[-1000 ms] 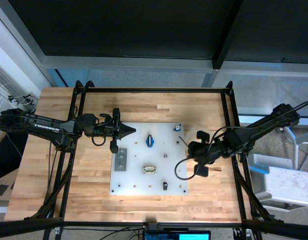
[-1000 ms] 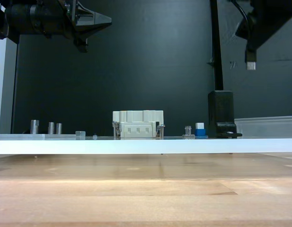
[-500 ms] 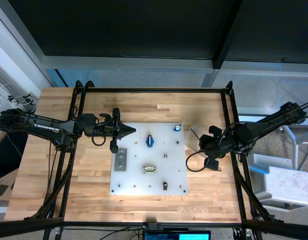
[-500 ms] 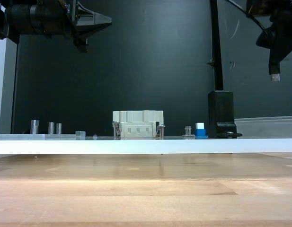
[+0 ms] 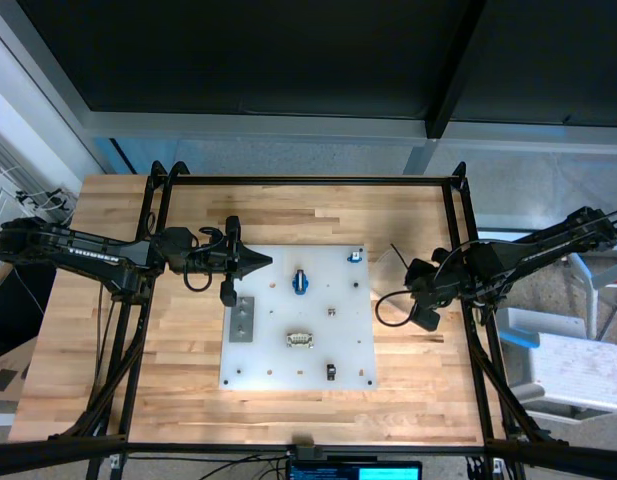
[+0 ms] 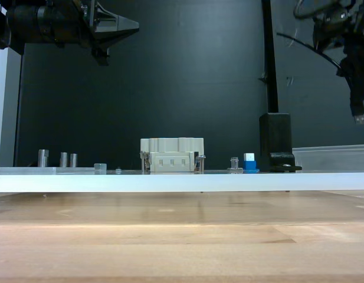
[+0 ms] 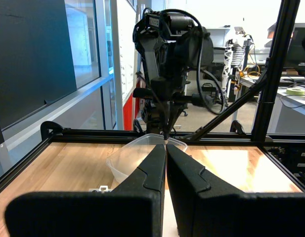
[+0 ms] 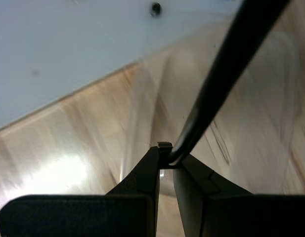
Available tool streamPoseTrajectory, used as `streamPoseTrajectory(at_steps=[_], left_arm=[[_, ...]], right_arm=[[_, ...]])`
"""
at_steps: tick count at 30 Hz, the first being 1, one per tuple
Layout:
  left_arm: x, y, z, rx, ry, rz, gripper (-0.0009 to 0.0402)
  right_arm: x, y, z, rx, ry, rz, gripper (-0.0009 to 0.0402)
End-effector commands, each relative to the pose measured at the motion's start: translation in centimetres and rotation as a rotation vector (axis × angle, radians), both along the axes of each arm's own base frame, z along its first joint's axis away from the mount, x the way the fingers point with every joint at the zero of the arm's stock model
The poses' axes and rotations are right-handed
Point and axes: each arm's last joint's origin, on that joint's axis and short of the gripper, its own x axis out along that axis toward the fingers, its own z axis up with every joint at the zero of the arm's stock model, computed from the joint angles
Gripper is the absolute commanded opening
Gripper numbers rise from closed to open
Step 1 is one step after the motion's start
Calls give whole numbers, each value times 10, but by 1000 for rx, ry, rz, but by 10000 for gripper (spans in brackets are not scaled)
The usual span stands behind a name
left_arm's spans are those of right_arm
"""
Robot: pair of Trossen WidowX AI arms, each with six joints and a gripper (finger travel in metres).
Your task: Remove the USB connector from the USB hub and place in the container
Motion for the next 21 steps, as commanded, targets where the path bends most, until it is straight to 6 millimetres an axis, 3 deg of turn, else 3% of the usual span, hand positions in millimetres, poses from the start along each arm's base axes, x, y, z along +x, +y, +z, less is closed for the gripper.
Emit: streamPoseTrajectory(at_steps=[1, 21], left_arm=[[0, 0, 0, 0, 0, 0, 1], [0, 0, 0, 0, 0, 0, 1]], right_arm=[[-4, -3, -5, 20, 6, -51, 0], [-6, -11, -16, 77, 76, -151, 0]])
